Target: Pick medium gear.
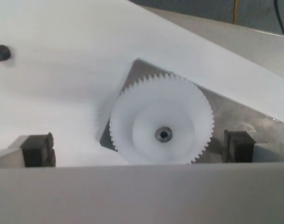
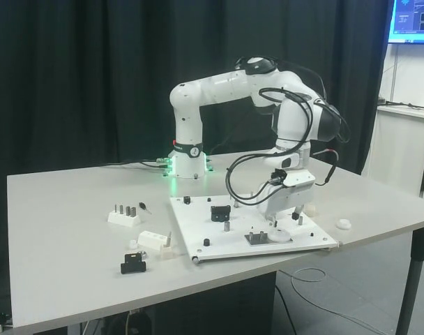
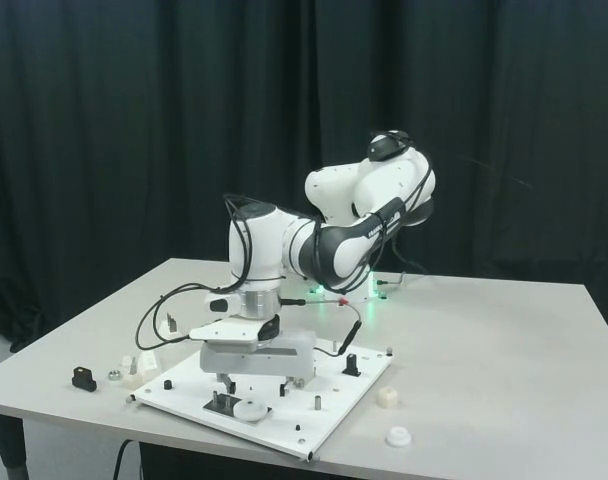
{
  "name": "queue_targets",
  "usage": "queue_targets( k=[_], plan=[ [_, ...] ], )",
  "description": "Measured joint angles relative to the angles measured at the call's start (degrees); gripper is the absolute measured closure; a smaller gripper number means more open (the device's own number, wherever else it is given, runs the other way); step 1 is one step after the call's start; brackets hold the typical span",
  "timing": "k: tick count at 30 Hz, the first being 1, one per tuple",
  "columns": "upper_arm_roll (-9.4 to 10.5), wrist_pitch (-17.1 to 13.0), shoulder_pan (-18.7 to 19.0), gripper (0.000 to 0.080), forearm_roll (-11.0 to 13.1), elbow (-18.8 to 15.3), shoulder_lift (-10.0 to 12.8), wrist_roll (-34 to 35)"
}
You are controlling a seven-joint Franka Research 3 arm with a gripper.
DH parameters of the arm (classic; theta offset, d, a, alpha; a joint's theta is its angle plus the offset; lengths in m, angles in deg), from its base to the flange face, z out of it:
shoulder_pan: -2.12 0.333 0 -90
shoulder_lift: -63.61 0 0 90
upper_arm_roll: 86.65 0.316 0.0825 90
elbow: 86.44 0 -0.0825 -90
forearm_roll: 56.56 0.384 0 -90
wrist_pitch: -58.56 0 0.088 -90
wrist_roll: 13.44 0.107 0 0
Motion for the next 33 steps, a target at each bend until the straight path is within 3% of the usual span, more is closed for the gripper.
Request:
queue_targets(
  k=[26, 33],
  plan=[
    [-0.07, 0.0, 0.4, 0.0003, -0.5, -0.1, 0.0, 1.2],
    [-0.07, 0.0, 1.4, 0.0003, 0.4, 0.0, -0.3, 3.1]
  ],
)
